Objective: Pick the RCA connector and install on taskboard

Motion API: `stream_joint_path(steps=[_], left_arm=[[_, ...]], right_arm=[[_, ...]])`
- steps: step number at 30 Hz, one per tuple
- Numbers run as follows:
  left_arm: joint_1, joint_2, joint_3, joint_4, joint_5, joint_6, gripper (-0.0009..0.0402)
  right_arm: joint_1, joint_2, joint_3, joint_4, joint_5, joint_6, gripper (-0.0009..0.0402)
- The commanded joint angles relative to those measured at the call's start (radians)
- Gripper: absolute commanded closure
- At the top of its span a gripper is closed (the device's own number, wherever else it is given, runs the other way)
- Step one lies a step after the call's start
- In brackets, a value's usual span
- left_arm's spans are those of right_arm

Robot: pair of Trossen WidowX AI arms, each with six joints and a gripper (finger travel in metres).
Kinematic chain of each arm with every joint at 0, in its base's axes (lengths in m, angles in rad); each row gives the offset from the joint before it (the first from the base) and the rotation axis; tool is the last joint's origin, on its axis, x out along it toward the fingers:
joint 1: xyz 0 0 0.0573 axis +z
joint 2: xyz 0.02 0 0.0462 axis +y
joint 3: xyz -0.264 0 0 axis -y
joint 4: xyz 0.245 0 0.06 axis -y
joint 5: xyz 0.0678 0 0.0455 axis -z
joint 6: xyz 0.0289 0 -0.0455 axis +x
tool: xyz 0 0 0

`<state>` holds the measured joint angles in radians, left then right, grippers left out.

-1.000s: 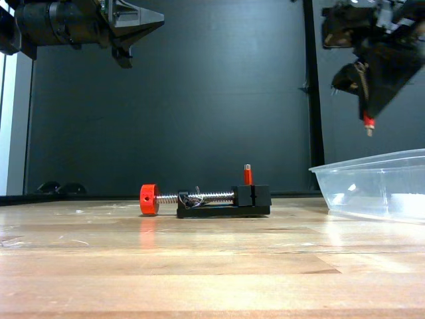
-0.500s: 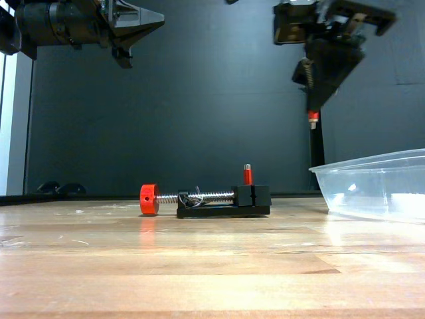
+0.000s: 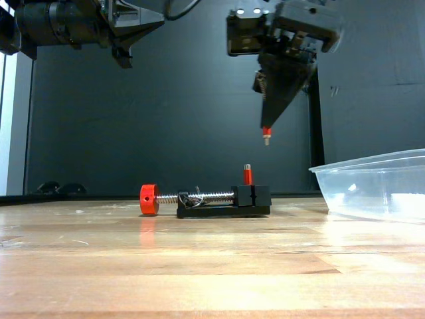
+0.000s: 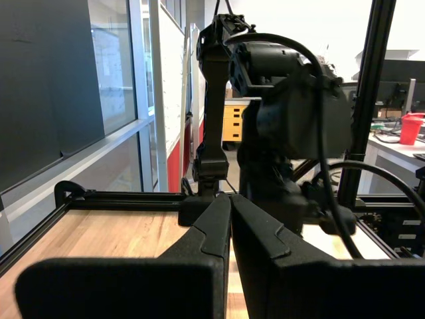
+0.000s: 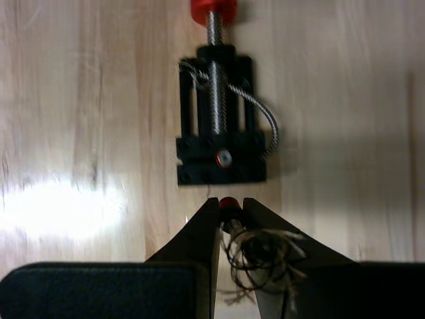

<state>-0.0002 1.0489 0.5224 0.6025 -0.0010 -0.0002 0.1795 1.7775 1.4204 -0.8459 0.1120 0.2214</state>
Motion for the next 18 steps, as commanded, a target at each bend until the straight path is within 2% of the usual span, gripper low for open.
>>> stream_joint_path(steps=[1,7,18], left_arm=[[0.0,0.0,0.0,0.0,0.0,0.0,0.0393],[0.0,0.0,0.0,0.0,0.0,0.0,0.0393],[0.0,0.0,0.0,0.0,0.0,0.0,0.0393]], right_arm=[[-0.002,0.043,0.037,0.002,0.001,-0.006,0.0393],[-0.01,0.095,0.071,0.005,0.001,-0.026,0.0393],[-0.011,0.097,0.059,0.018,0.001,-0.025,0.0393]])
